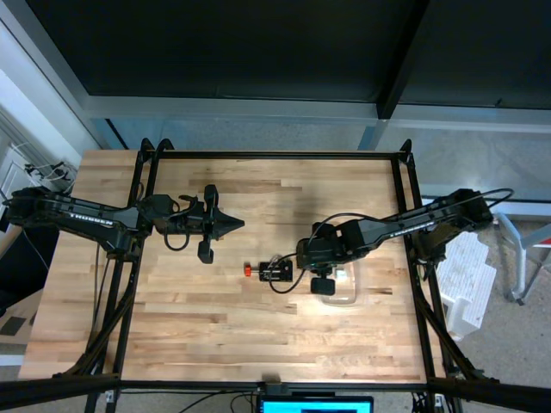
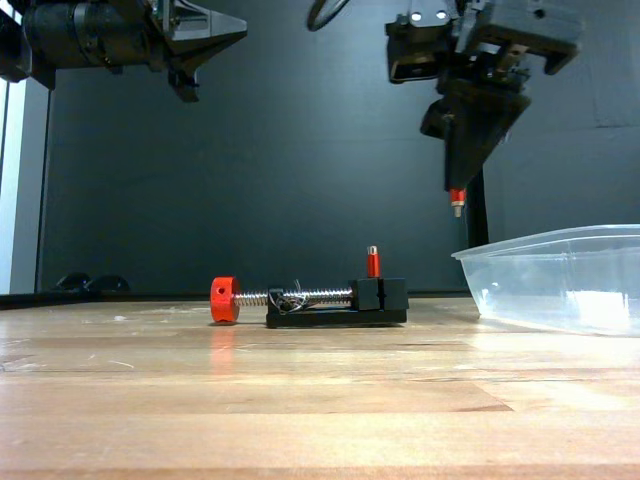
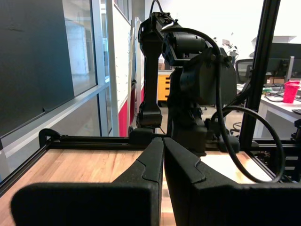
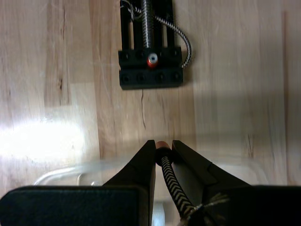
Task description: Pick the RCA connector and install on taskboard
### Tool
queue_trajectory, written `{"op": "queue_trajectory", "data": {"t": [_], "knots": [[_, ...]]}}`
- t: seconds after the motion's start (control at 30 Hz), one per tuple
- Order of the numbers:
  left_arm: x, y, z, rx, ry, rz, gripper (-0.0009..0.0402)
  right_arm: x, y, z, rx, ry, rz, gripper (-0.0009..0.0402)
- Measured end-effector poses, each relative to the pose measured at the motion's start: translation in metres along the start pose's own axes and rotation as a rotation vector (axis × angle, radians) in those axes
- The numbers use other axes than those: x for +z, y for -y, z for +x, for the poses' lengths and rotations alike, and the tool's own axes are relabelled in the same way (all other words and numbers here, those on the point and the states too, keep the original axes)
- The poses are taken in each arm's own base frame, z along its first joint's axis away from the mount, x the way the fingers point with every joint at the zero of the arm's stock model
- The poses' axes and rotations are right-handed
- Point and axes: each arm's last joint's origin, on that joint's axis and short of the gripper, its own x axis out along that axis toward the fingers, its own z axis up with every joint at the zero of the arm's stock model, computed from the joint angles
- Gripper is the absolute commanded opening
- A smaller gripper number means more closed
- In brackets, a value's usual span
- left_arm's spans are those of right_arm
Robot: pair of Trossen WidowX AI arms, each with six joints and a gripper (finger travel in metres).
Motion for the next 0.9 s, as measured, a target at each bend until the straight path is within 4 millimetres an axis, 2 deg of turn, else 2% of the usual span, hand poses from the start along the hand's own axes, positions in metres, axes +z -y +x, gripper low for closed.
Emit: {"op": "queue_trajectory", "data": {"t": [0.5,0.73,0.9], "knots": [[0.000,0.000,0.000,0.000,0.000,0.000,0.0000,0.036,0.000,0.023,-0.008,0.015,0.005,0.0004],[0.000,0.000,0.000,0.000,0.000,0.000,0.0000,0.046,0.000,0.034,-0.013,0.004,0.004,0.0004],[0.000,0.000,0.000,0.000,0.000,0.000,0.0000,0.051,-0.001,0.034,-0.011,0.015,0.006,0.0004]]}}
